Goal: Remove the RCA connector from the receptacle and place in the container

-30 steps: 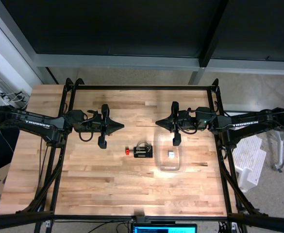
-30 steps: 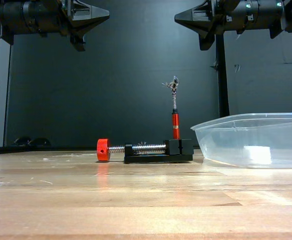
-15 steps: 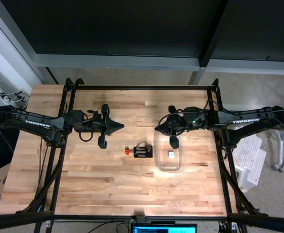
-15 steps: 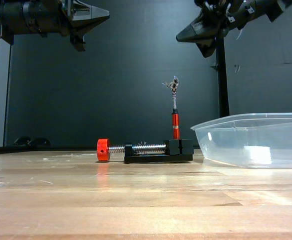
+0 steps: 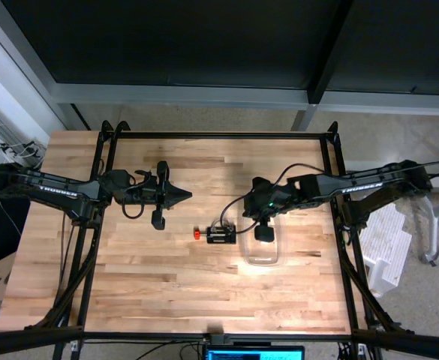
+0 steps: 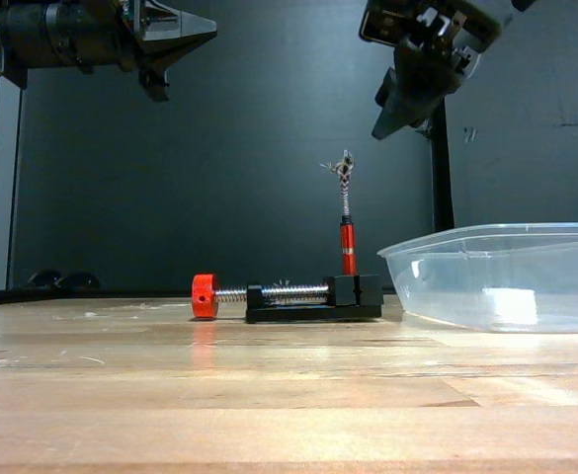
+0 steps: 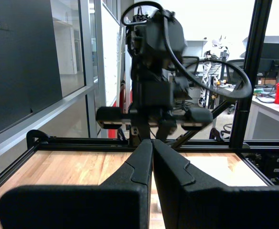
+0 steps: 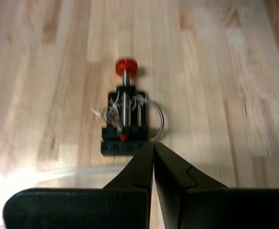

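Pale butcher-block planks formed the wooden table, ringed by black rails, with a dark wall behind. Near its middle sat the receptacle, a small black block fixture with a red knob on a sprung screw at one end and a thin metal loop at its side. The RCA connector, a thin plug with a red barrel and a frayed braided tail, stood upright in the end of the block away from the knob, seated as far as I could judge. Just beside that end lay the container, a clear, shallow plastic tray with rounded corners. A small white cube rested inside it.

The left gripper hung high over the table's left half, well apart from the block, its fingers pressed together. The right gripper was pitched downward, above the plug and a little to the tray side, clear of the braided tail. Its wrist view showed its fingers closed on nothing, with the block straight ahead.

By my reading the step in hand was the approach, with nothing yet grasped. The next move would call for spreading the fingers, setting them either side of the red barrel, descending and clamping. A straight upward pull should keep the block from lifting or tipping. With the tray so near, the carry should be short.
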Available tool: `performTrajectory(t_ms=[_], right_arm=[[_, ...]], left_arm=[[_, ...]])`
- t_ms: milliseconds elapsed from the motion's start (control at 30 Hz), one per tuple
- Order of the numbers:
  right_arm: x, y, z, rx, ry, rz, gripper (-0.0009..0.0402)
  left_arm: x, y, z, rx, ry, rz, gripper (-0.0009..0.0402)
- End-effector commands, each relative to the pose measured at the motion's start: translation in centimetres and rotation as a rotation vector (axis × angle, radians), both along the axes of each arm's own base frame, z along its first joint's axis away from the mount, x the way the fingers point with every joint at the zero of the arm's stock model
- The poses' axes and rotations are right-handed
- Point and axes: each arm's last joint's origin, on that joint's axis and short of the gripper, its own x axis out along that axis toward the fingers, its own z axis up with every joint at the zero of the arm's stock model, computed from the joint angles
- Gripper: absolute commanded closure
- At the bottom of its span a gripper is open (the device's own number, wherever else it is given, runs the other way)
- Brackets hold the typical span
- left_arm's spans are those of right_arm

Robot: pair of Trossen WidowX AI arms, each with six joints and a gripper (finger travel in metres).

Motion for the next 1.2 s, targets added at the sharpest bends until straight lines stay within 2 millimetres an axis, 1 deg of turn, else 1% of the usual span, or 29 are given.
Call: performTrajectory(t_ms=[33,167,467,633,800,1000,1100,1200], right_arm=[[0.8,0.7,-0.5,-0.031,0.055,0.005,0.0378],[1.7,1.2,-1.0,-0.050,0.091,-0.002,0.0346],[3.6,1.8,-2.5,-0.059,0.155,-0.032,0.0253],[4.6,2.4,-3.6,-0.066,0.190,-0.021,0.0218],[5.2,2.6,-5.2,-0.066,0.233,-0.029,0.0203],[5.8,2.8,-6.5,-0.069,0.259,-0.027,0.0205],[6.1,3.0,-6.9,-0.065,0.251,-0.026,0.0205],[6.3,3.0,-6.8,-0.060,0.230,-0.024,0.0205]], left_arm=[[0.0,0.0,0.0,0.000,0.000,0.000,0.0393],[0.0,0.0,0.0,0.000,0.000,0.000,0.0393],[0.0,0.0,0.0,0.000,0.000,0.000,0.0393],[0.0,0.0,0.0,0.000,0.000,0.000,0.0393],[0.0,0.0,0.0,0.000,0.000,0.000,0.0393],[0.0,0.0,0.0,0.000,0.000,0.000,0.0393],[0.0,0.0,0.0,0.000,0.000,0.000,0.0393],[0.0,0.0,0.0,0.000,0.000,0.000,0.0393]])
